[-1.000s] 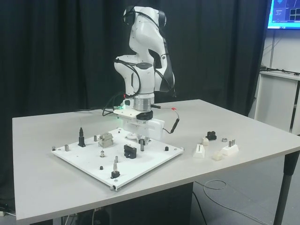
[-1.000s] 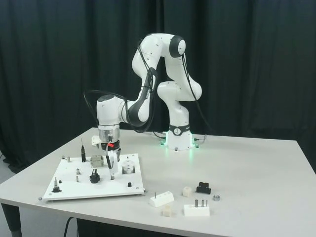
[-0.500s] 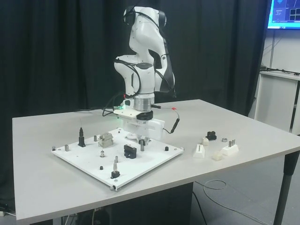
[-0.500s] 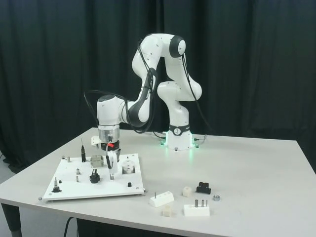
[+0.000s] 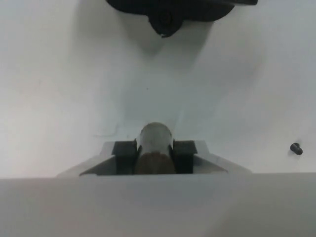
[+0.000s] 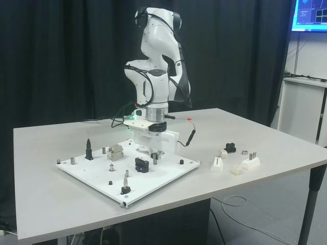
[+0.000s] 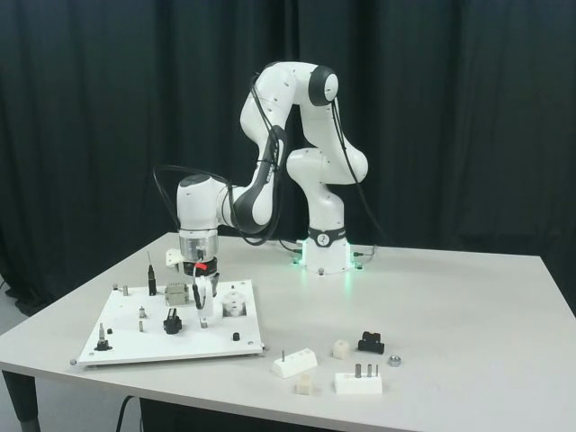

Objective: Insert round peg 4.

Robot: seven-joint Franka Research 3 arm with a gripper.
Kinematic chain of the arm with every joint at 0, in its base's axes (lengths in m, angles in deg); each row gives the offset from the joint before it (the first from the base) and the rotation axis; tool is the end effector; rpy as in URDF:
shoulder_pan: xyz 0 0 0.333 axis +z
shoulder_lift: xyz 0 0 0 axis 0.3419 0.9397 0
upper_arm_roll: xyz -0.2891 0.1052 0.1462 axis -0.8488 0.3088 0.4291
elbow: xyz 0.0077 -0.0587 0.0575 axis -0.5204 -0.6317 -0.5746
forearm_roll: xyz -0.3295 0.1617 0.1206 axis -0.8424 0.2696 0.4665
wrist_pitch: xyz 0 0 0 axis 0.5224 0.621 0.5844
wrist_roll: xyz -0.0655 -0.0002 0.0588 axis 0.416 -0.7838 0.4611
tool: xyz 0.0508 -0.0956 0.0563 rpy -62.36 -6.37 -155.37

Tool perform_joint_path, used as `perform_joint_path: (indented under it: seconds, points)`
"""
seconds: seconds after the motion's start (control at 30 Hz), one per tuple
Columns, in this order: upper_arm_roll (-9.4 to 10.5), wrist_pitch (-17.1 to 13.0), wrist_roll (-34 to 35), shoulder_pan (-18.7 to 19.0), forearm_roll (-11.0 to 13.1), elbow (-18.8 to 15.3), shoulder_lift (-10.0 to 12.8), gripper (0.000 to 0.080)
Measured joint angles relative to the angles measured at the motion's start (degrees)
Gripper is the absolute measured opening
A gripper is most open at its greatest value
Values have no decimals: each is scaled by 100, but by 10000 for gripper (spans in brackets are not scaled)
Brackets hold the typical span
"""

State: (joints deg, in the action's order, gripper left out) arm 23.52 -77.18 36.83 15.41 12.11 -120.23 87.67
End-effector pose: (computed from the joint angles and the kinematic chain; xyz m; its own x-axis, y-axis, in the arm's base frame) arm 0.5406 -0.2029 0.2325 -0.2939 -0.9558 0.0024 -0.9554 0.2937 -0.0306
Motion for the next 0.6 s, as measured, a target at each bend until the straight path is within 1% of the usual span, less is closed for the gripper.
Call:
perform_joint_path:
  seconds: [0.3,0.53,0.57,0.6]
  points:
    - [0,21,-157,11,-2,-15,-10,153]
    - [-1,125,-175,43,-2,-25,-41,153]
    - [-2,133,-175,47,-2,-25,-47,330]
    - [-2,142,-174,50,-2,-25,-53,330]
